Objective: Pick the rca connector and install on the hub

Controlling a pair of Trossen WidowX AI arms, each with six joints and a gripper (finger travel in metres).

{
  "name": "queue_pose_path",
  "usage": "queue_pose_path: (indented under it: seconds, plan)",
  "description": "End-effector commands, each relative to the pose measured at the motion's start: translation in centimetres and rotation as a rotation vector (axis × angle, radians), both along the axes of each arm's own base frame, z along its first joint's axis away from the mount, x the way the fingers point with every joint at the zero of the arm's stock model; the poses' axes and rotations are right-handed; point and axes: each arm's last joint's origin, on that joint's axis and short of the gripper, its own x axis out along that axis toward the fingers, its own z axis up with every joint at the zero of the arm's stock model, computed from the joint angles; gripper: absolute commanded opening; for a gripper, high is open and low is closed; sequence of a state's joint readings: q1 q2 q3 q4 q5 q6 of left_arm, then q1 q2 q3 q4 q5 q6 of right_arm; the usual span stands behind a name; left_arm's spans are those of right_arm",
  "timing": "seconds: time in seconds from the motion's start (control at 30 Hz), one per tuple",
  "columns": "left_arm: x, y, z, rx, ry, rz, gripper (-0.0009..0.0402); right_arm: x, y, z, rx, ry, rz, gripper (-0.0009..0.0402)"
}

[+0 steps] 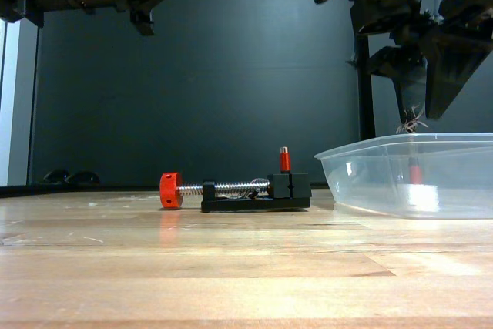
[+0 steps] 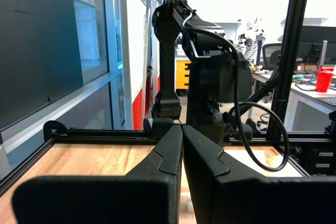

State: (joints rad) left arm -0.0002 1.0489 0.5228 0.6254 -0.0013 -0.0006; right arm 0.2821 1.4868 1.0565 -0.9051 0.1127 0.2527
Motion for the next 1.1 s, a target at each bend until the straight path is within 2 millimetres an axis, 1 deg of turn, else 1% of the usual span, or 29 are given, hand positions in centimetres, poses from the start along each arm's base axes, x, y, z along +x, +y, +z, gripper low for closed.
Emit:
queue_pose_path:
  seconds: [0.03, 0.2, 0.43, 0.73, 1.0, 1.1]
  plan:
    - [0.0, 0.0, 0.0, 0.000, 0.000, 0.000, 0.0000, 0.4, 0.1, -0.7, -0.005, 0.016, 0.001, 0.0193]
    - [0.0, 0.0, 0.0, 0.000, 0.000, 0.000, 0.0000, 0.8, 0.2, -1.6, -0.001, 0.001, 0.004, 0.0193]
    - [0.0, 0.0, 0.0, 0.000, 0.000, 0.000, 0.0000, 0.6, 0.2, -2.9, 0.004, -0.012, 0.000, 0.0193]
    - [0.0, 0.0, 0.0, 0.000, 0.000, 0.000, 0.0000, 0.9, 0.2, -3.8, -0.003, 0.005, 0.007, 0.0192]
    - [0.0, 0.0, 0.0, 0.000, 0.001, 0.000, 0.0000, 0.4, 0.1, -5.2, -0.002, 0.003, 0.006, 0.0192]
    - [0.0, 0.0, 0.0, 0.000, 0.000, 0.000, 0.0000, 0.4, 0.1, -5.4, 0.002, -0.011, 0.003, 0.0192]
